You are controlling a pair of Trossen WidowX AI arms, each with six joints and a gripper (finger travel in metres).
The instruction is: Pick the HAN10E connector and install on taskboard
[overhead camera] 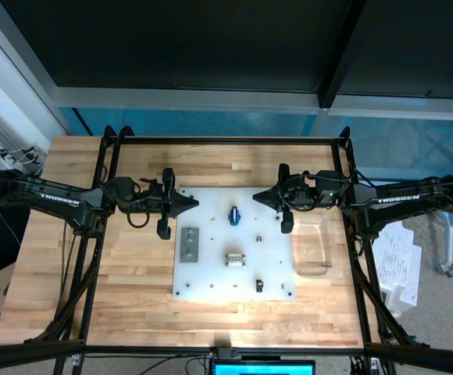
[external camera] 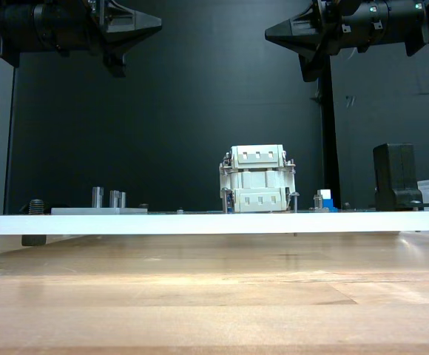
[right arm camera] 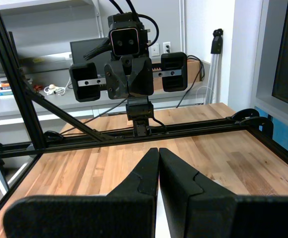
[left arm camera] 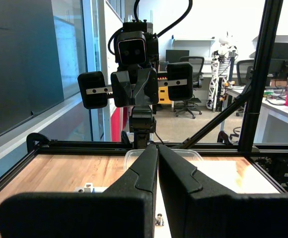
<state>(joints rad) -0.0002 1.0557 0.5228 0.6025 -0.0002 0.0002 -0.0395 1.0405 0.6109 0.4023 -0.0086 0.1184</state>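
Taskboard (overhead camera: pixel 211 281) lies flat on tabletop (overhead camera: pixel 133 312). Small black fitting (overhead camera: pixel 259 284) stands near its front edge. Behind that, connector (overhead camera: pixel 233 260) sits upright mid-taskboard, nothing gripping it. Grey plate (overhead camera: pixel 189 243) lies to its left, apart. Clear tray (overhead camera: pixel 312 248) rests on tabletop just beside taskboard's right edge. Blue part (overhead camera: pixel 234 214) stands further back. Left gripper (overhead camera: pixel 196 201) and right gripper (overhead camera: pixel 256 196) hang high over taskboard's far part, tips facing each other, fingers of both clenched on nothing.

Robotics lab: office chairs (left arm camera: pixel 197 69), monitors (right arm camera: pixel 87 49), workbench (overhead camera: pixel 117 258)
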